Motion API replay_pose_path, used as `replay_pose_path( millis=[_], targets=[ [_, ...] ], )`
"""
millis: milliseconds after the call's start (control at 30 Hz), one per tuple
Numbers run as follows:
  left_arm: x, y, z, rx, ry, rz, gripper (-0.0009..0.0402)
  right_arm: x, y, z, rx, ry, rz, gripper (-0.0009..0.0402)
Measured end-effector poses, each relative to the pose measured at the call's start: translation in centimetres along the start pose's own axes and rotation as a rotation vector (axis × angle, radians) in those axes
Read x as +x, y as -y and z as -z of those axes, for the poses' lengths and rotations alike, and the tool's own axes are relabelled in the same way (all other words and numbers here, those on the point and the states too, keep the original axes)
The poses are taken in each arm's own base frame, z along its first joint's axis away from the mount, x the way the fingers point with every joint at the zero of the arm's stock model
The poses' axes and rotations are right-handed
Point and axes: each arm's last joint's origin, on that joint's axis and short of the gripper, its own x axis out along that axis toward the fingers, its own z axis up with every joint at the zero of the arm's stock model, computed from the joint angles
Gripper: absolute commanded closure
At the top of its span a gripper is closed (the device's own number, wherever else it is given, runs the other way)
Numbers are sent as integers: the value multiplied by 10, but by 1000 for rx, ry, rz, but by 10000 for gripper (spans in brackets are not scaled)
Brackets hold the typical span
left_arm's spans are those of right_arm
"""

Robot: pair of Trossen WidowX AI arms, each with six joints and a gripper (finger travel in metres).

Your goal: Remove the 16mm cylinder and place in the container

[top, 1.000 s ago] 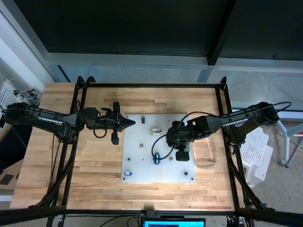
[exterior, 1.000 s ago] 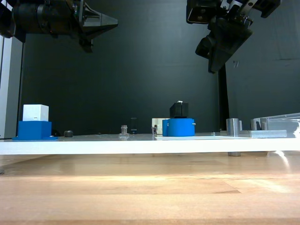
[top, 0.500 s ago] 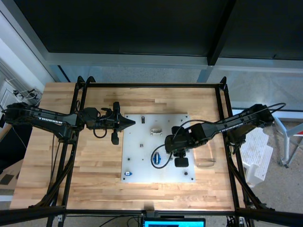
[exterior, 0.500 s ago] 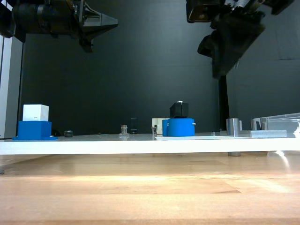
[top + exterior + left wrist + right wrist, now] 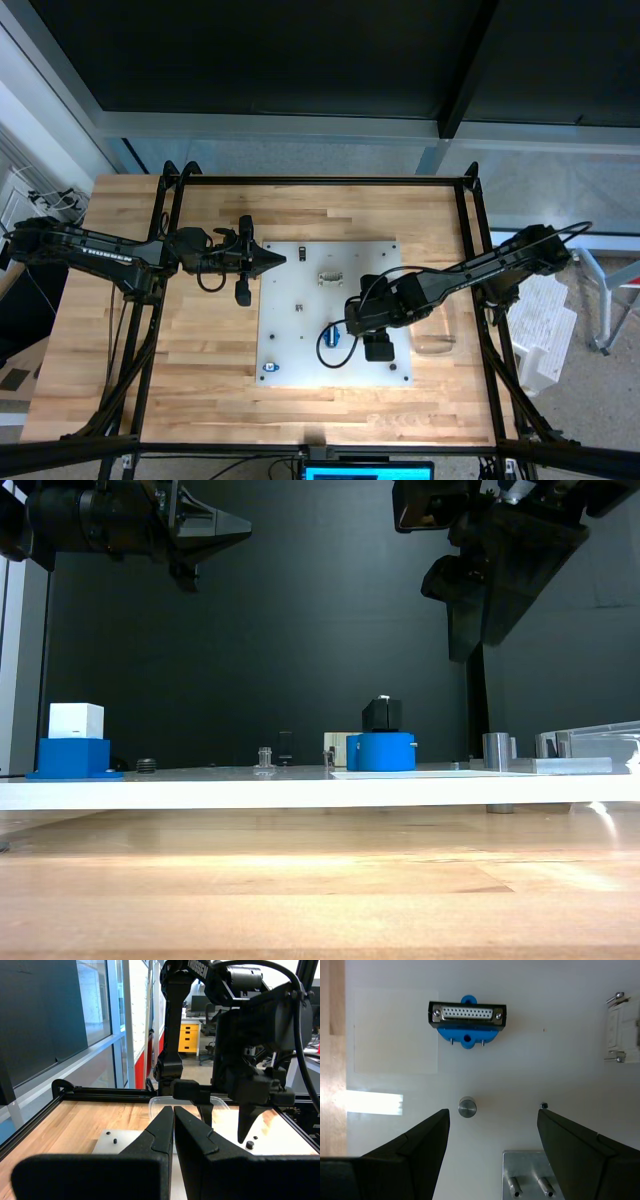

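The 16mm cylinder [image 5: 467, 1107] stands upright on the white board [image 5: 295, 345], seen end-on as a silvery disc. My right gripper [image 5: 492, 1152] hangs open above it, and the cylinder lies between the two wide-spread fingers [image 5: 415, 1147]. In the low view the cylinder [image 5: 497, 752] stands well below the right gripper [image 5: 478, 645]. In the high view the right gripper [image 5: 372, 322] hides it. The clear container [image 5: 440, 340] sits just right of the board. My left gripper [image 5: 277, 260] is shut, parked above the board's far left edge with nothing in it.
A blue connector mount [image 5: 467, 1022] sits on the board beyond the cylinder. A grey block with two pegs [image 5: 535, 1175] lies close beside it. A blue round piece with a cable [image 5: 333, 338] and a blue base with a white cube [image 5: 75, 748] stand on the board.
My right gripper has moved toward the board's near side, still held high and open. The left arm has not moved.
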Motion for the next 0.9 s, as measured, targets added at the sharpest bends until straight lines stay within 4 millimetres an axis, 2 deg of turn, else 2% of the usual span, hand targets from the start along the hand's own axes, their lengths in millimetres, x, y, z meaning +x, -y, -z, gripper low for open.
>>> replay_pose_path(
  millis=[900],
  targets=[
    [0, 0, 0, 0, 0, 0, 393, 53, -17, 1, -32, -137, 5, 151]
  ],
)
